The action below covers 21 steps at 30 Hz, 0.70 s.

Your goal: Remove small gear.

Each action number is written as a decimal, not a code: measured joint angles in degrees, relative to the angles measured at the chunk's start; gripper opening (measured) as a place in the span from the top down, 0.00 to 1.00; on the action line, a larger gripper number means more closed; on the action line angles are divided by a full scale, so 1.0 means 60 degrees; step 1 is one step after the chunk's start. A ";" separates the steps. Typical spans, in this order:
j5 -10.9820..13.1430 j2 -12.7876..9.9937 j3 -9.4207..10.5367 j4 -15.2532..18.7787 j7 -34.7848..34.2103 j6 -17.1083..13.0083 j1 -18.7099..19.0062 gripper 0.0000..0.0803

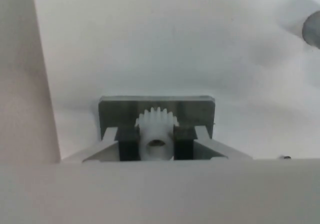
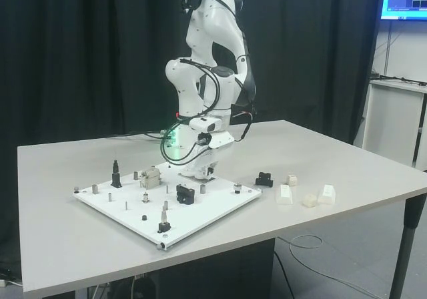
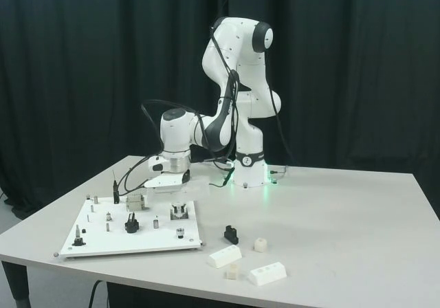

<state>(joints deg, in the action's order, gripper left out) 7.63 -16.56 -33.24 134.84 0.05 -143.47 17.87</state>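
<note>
The small gear (image 1: 156, 134), white and toothed, sits clamped between the black pads (image 1: 128, 143) of the hand (image 1: 156, 145), directly over a grey block (image 1: 156, 105) on the white board (image 2: 200, 212). The hand is clenched on the gear, so the grasp looks made. The next move seems to call for a straight lift, clear of the fixture. Beyond the hand's side of the board, the grey worktop (image 3: 344, 212) carries white blocks (image 3: 225, 256). Black curtains (image 3: 82, 60) close the room.

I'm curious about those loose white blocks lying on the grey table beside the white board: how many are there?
4: two long white blocks and two small cube-like ones, all clustered on the grey table off the white board's edge. None seems hidden.
</note>
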 joint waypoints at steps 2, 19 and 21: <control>-0.0016 0.0003 0.0000 -0.0003 0.0054 0.0006 0.0000 0.83; -0.0030 0.0018 0.0001 -0.0014 0.0850 0.0043 -0.0007 0.83; 0.0005 0.0022 0.0000 -0.0017 0.0581 0.0057 -0.0016 0.83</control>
<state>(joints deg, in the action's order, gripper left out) 7.66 -16.43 -33.24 134.74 3.54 -143.12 17.77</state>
